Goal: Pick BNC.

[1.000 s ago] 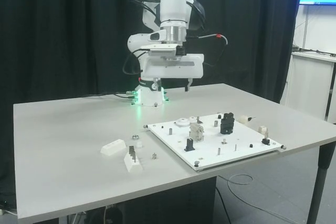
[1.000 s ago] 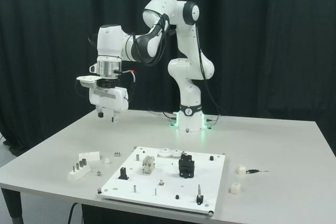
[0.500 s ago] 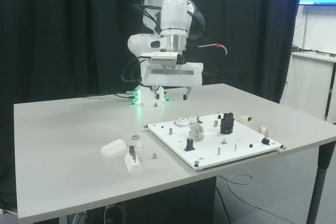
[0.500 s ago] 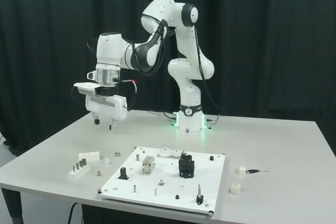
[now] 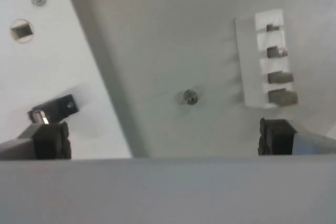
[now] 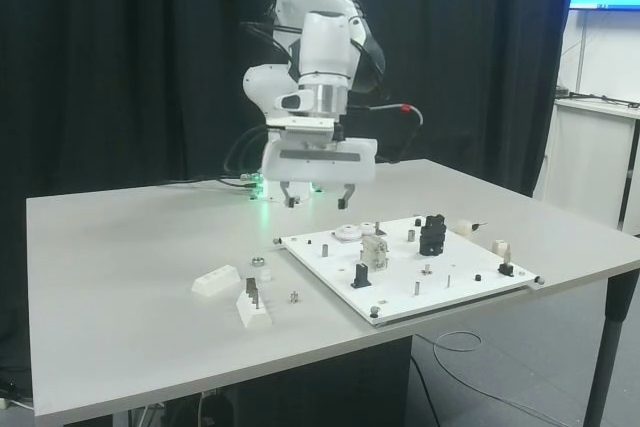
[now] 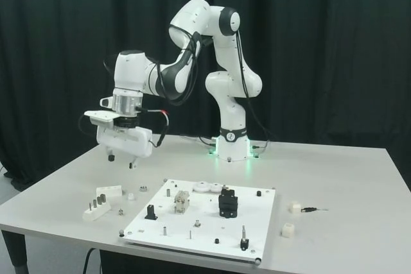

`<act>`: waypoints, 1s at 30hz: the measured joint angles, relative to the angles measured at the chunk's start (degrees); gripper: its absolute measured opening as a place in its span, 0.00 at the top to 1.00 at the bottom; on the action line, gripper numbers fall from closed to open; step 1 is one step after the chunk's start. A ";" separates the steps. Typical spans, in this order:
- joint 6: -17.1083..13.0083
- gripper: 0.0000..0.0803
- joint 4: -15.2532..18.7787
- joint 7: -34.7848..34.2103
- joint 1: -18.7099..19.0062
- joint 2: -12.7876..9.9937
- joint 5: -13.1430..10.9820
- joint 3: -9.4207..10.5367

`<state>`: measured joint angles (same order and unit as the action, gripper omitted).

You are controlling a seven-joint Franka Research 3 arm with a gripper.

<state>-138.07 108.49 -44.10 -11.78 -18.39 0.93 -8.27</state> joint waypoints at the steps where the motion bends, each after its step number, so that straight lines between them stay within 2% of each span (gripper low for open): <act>1: -0.27 0.00 0.00 1.08 -0.04 -0.27 -0.08 -0.06; 13: -3.72 0.00 -0.13 11.79 -0.76 -3.56 -3.08 -0.14; 30: -2.89 0.00 -2.09 19.90 -1.50 -6.87 -3.18 -0.78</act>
<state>-140.96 106.40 -24.20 -13.27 -25.26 -2.25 -9.05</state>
